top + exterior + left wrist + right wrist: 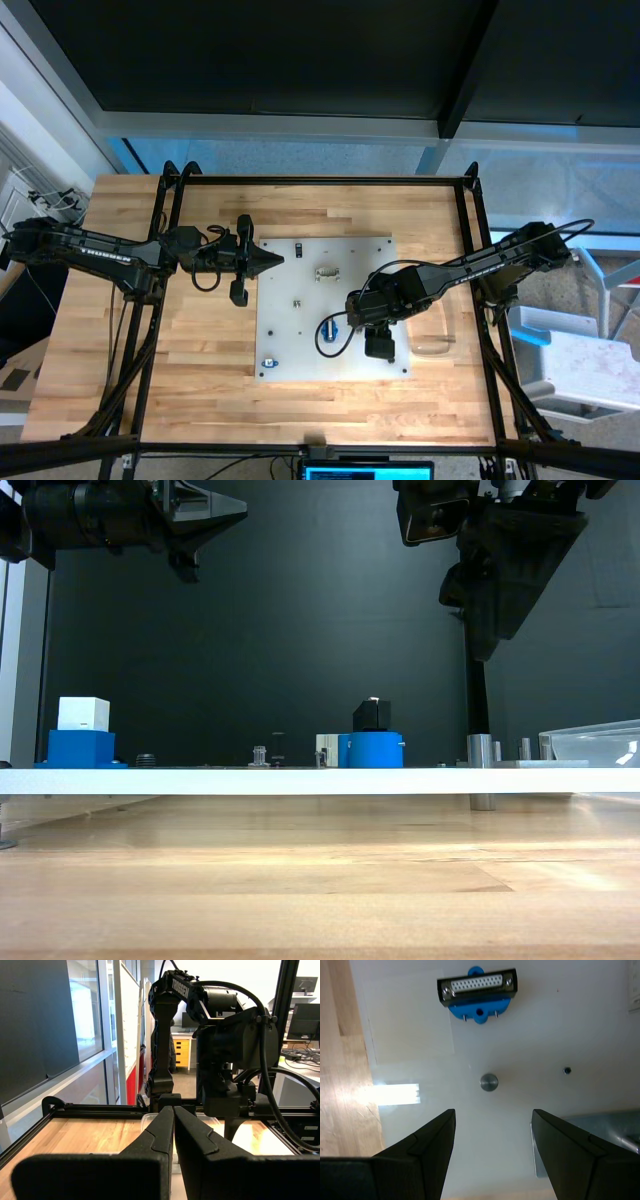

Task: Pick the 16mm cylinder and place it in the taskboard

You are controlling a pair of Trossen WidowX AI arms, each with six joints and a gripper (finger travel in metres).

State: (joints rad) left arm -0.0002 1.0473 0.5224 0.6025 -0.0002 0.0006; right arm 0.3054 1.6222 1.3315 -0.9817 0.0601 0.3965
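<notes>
The 16mm cylinder (489, 1082) is a short metal pin standing upright in the white taskboard (545, 1025); in the low view the cylinder (481, 770) passes through the taskboard (200, 780) and sticks out below it. My right gripper (493, 1115) hangs above it, open and holding nothing, fingers apart on either side. From above, the right gripper (375, 338) covers the right part of the taskboard (300, 340). My left gripper (270, 260) is shut and empty, raised over the board's left edge, and the left wrist view shows this left gripper (173, 1110) with its jaws pressed together.
A blue mount with a grey multi-pin connector (477, 991) lies close beyond the cylinder. A clear plastic tray (435, 330) sits at the board's right edge. A blue block with a white cube (82, 735) stands at the near left, and thin pins (524, 748) stand near the cylinder.
</notes>
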